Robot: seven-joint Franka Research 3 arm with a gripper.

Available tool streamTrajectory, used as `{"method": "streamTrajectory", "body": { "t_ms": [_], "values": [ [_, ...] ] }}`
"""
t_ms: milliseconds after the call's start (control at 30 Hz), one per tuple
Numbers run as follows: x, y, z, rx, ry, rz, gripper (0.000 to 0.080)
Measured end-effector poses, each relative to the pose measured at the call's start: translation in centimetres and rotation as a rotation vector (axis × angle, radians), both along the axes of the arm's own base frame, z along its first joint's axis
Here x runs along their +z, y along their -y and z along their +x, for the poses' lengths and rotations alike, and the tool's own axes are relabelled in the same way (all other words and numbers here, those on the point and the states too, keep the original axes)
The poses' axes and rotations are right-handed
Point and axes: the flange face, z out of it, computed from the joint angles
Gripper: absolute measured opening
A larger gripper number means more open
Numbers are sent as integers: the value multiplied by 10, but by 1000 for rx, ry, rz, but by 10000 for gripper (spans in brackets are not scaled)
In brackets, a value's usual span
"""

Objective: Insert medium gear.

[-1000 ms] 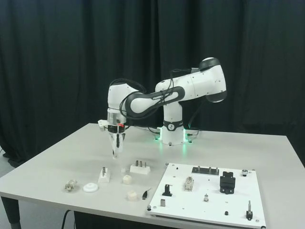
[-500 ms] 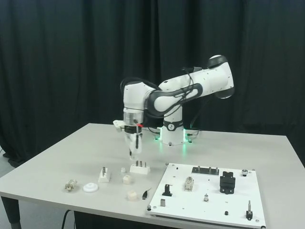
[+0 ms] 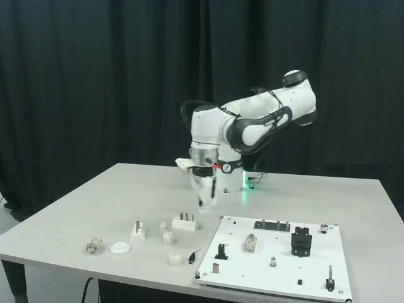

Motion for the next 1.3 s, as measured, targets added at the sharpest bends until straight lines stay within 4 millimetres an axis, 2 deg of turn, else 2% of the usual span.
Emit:
{"method": "streamTrajectory", "body": {
  "t_ms": [333, 600, 933, 1300],
  "values": [
    [5, -66, -3, -43, -5, -10, 283],
    [8, -109, -8, -113, -6, -34, 283],
    [8, -152, -17, -201, 2, -40, 283],
    [3, -188, -30, -308, 3, -33, 283]
  ]
}}
